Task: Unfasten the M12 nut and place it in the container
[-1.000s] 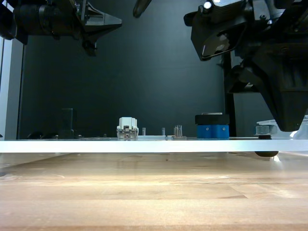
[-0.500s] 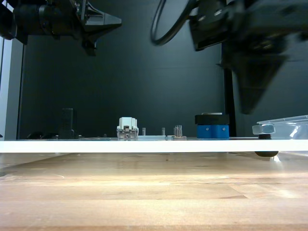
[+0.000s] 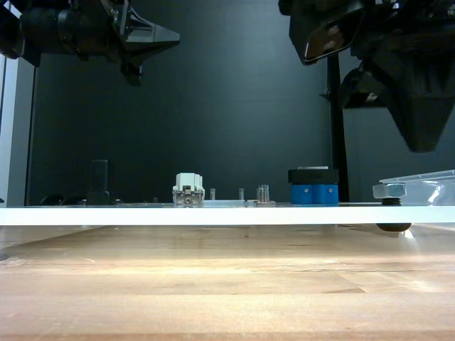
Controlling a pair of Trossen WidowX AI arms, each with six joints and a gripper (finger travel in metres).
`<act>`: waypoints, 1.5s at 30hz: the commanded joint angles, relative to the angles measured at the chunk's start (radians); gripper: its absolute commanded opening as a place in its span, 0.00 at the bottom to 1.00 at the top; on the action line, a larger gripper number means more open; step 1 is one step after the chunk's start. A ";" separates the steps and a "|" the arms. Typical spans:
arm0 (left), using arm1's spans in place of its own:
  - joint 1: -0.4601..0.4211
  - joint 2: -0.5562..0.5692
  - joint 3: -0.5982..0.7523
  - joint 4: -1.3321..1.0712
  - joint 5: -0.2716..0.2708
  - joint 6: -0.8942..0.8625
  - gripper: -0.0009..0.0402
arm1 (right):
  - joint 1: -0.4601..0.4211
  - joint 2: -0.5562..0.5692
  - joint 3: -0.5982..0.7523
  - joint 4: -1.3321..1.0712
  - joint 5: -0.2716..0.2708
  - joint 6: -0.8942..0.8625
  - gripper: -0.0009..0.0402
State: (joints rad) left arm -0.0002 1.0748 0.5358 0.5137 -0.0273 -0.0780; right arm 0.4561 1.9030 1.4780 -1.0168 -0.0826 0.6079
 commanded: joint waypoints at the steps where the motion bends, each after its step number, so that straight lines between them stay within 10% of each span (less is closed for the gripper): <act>1: 0.001 0.000 0.000 -0.008 0.000 0.000 0.02 | 0.003 0.019 -0.002 0.033 -0.008 -0.018 0.02; 19: 0.000 0.000 0.000 -0.015 0.000 0.000 0.02 | 0.000 0.068 -0.014 0.090 -0.009 -0.076 0.02; 26: 0.000 0.000 0.000 -0.015 0.000 0.000 0.02 | 0.000 0.049 0.010 -0.054 0.301 0.040 0.02; 36: 0.000 0.000 0.000 -0.015 0.000 0.000 0.02 | 0.000 0.028 0.017 -0.052 0.226 0.055 0.02; 45: 0.000 0.000 0.000 -0.015 0.000 0.000 0.02 | -0.022 -0.010 0.039 -0.036 0.130 0.445 0.07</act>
